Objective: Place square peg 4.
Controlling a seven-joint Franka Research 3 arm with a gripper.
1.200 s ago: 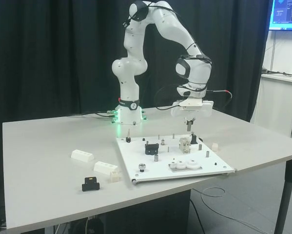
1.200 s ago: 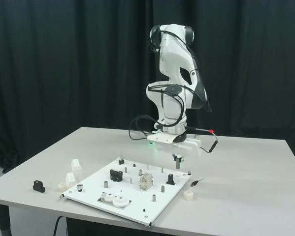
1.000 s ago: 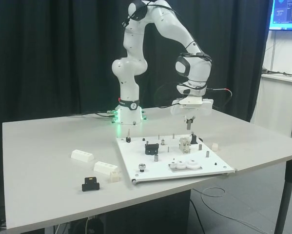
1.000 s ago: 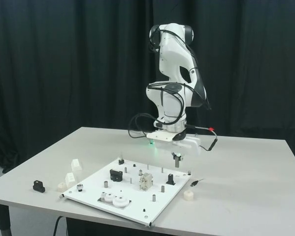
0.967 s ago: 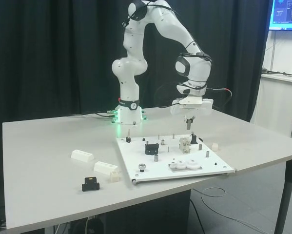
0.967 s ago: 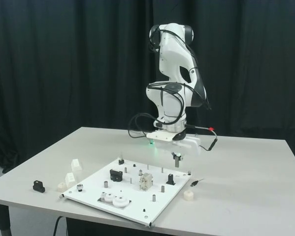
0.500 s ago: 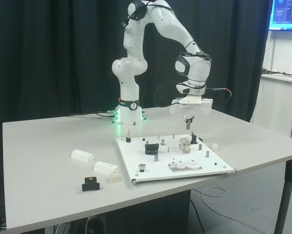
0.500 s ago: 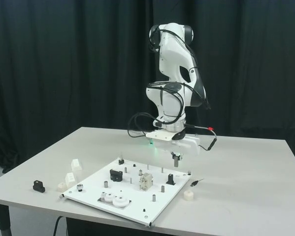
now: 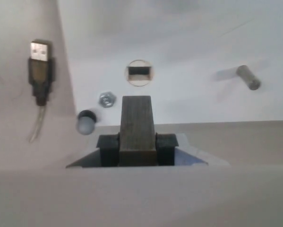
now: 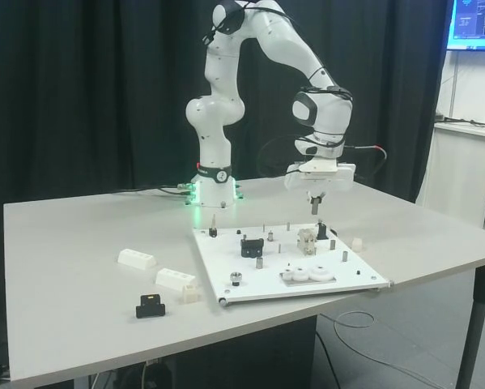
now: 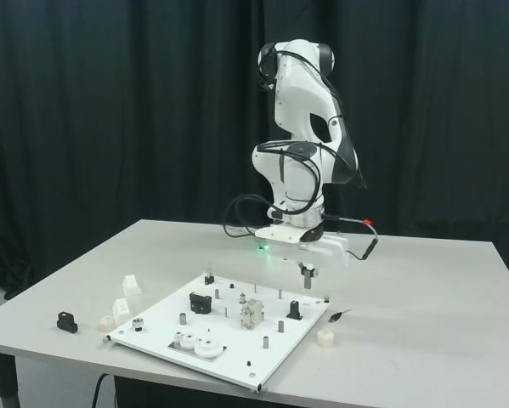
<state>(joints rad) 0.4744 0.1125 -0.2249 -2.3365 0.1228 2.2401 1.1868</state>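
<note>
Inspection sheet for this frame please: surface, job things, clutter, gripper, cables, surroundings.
Surface: grey table carrying a white board.
Job things: peg held upright above the board; square hole beneath it.
Clutter: white blocks, black part, gears, nut, pin.
Gripper: gripper shut on the peg.
Cables: USB cable beside the board; arm cables.
Surroundings: black curtain, screen.
</note>
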